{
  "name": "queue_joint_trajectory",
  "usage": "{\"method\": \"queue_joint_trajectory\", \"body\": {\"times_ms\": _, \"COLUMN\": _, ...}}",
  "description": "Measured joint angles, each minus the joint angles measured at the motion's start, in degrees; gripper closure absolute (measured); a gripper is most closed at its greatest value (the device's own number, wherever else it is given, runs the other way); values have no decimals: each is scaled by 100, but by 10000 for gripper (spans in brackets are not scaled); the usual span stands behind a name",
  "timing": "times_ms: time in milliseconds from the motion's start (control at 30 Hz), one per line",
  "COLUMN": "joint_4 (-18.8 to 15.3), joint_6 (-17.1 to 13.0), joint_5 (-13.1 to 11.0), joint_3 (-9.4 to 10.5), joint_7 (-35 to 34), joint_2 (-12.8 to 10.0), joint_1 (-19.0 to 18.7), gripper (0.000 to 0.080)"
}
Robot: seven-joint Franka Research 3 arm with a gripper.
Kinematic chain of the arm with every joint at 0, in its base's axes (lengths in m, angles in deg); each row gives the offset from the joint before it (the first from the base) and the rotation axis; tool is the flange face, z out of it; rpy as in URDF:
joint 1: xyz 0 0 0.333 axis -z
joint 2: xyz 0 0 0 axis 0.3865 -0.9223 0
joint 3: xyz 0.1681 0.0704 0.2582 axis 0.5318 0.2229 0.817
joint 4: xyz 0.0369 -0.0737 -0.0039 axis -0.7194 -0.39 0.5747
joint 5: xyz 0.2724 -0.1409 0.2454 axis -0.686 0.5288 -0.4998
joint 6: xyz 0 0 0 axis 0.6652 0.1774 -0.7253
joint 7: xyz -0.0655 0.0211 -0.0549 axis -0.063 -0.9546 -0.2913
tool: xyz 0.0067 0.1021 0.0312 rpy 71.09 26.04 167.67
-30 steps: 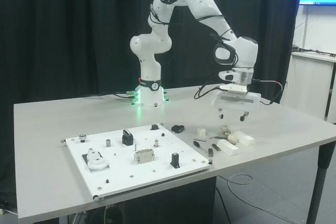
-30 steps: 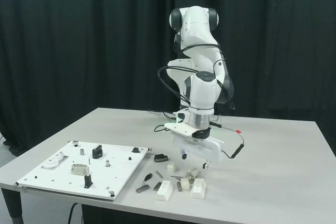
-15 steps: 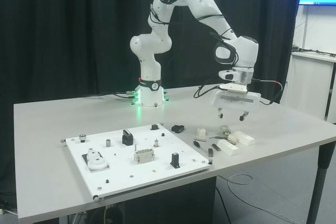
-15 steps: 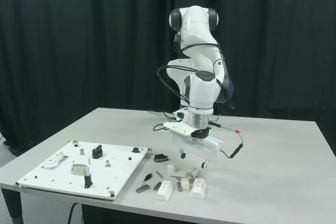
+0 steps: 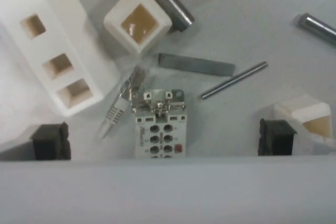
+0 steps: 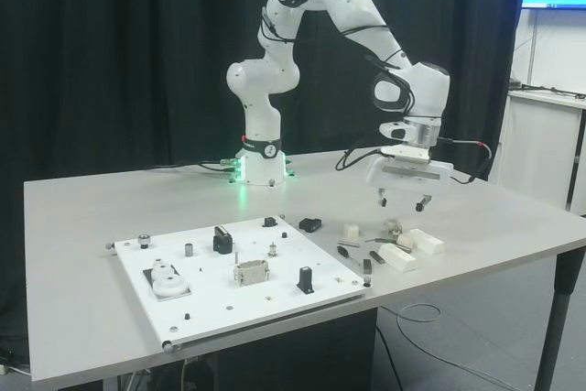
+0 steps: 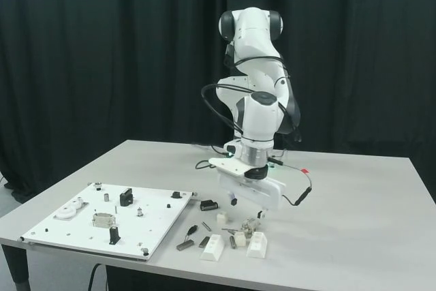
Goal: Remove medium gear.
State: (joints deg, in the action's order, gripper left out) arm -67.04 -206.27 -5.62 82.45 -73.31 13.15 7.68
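White gears (image 6: 167, 279) sit grouped at the near left corner of the white board (image 6: 211, 304); the second room view shows the gears (image 7: 70, 208) on the board (image 7: 75, 233) as well. I cannot tell which one is the medium gear. My gripper (image 6: 404, 199) hangs open above the loose parts to the right of the board, far from the gears, holding nothing. From the second room view the gripper (image 7: 248, 208) hovers over the same pile. In the wrist view the gripper (image 5: 163, 139) has its black fingertips (image 5: 50, 141) wide apart, above a white connector block (image 5: 157, 129).
Loose parts lie under the gripper: a long white block with square holes (image 5: 52, 45), a white cube (image 5: 137, 18), a flat metal strip (image 5: 197, 64), a thin pin (image 5: 234, 80). White blocks (image 6: 426, 242) and a black connector (image 6: 310, 223) lie beside the board. Black and metal fittings stand on the board.
The gripper has shifted slightly toward the board and risen a little, still open. The parts on the table and the board have not moved.
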Motion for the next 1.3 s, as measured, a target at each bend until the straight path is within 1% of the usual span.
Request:
{"method": "queue_joint_trajectory", "body": {"times_ms": 433, "joint_4": 80, "joint_6": 0, "joint_5": 44, "joint_3": -1, "joint_7": 388, "joint_2": -27, "joint_1": 80, "gripper": 3}}
{"method": "queue_joint_trajectory", "body": {"times_ms": 767, "joint_4": 122, "joint_6": -2, "joint_5": 43, "joint_3": 3, "joint_7": 410, "joint_2": -72, "joint_1": 125, "gripper": 3}}
{"method": "queue_joint_trajectory", "body": {"times_ms": 967, "joint_4": 127, "joint_6": -2, "joint_5": 43, "joint_3": 3, "joint_7": 591, "joint_2": -81, "joint_1": 127, "gripper": 3}}
{"method": "queue_joint_trajectory", "body": {"times_ms": 1300, "joint_4": 149, "joint_6": -1, "joint_5": 43, "joint_3": 11, "joint_7": 702, "joint_2": -80, "joint_1": 127, "gripper": 3}}
